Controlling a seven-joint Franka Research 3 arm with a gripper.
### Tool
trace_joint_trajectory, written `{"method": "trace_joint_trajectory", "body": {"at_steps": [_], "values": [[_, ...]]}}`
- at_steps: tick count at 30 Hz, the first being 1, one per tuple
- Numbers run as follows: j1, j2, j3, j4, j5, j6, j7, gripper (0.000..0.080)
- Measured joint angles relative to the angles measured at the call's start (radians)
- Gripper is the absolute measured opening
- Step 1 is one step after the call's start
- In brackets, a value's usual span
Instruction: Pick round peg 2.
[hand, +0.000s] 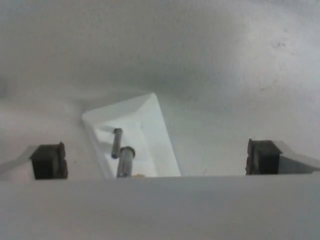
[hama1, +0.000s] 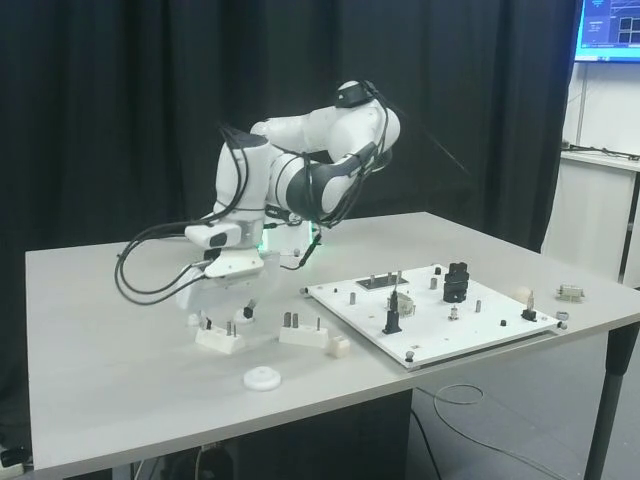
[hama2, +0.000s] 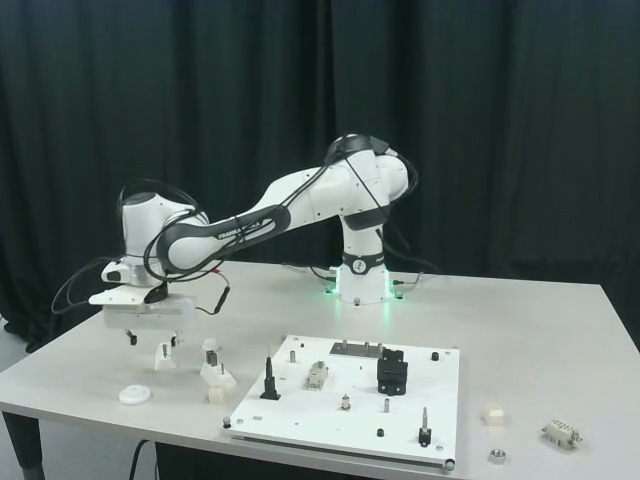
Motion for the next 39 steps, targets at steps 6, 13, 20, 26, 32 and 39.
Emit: {"method": "trace_joint_trajectory", "body": {"at_steps": [6, 13, 20, 26, 32, 39], "values": [[-0.042, 0.000, 0.026, 0.035, -0.005, -0.018, 0.000, 0.0800], [-0.062, -0.001, 0.032, 0.056, -0.023, -0.058, 0.002, 0.0800], [-0.065, -0.004, 0.032, 0.061, -0.043, -0.085, 0.008, 0.0800], [-0.065, -0.004, 0.032, 0.061, -0.055, -0.094, 0.010, 0.0800], [-0.065, -0.004, 0.032, 0.060, -0.065, -0.099, 0.018, 0.0800], [-0.065, -0.004, 0.035, 0.060, -0.065, -0.106, 0.025, 0.0346]]}}
